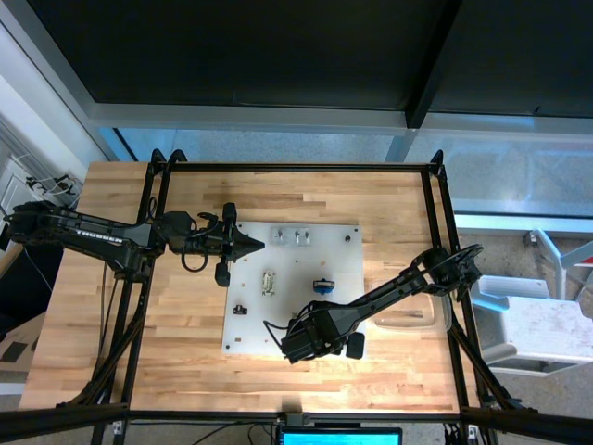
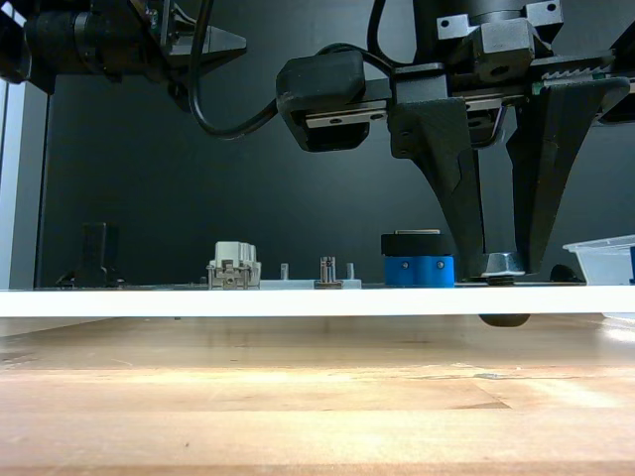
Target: Pick the M12 fastener and fasten on the M12 threads
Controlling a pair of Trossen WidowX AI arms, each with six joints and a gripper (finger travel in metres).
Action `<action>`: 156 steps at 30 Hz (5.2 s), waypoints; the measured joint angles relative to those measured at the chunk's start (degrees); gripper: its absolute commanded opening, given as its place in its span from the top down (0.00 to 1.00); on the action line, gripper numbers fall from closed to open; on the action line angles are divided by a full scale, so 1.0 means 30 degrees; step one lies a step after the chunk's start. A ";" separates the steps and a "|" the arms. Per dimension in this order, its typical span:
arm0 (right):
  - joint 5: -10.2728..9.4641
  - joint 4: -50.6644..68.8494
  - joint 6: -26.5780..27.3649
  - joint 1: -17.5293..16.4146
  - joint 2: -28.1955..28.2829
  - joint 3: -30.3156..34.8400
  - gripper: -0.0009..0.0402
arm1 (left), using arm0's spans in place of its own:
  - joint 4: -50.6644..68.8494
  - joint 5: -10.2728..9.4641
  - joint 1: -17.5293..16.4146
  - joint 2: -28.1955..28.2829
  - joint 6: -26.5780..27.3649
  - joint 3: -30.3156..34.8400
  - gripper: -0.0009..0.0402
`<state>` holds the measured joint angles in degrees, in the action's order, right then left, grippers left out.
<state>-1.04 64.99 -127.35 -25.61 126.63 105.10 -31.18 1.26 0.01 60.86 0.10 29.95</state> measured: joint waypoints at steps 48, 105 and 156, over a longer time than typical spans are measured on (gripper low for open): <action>-0.0007 -0.0532 -1.7558 -0.0051 0.0022 0.0007 0.91 | 0.0000 0.0000 0.0000 0.0000 0.0007 -0.0007 0.98; 0.1056 -0.0175 -1.7369 -0.0211 -0.0051 -0.0066 0.58 | 0.0000 0.0000 0.0000 -0.0007 0.0007 0.0000 0.98; 0.1552 -0.0080 2.9602 -0.0495 -0.2331 -0.1224 0.91 | 0.0000 -0.0007 0.0000 -0.0007 0.0000 0.0000 0.98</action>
<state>3.62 64.75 -38.54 -27.09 119.63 101.43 -31.18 1.23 0.01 60.84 0.10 29.95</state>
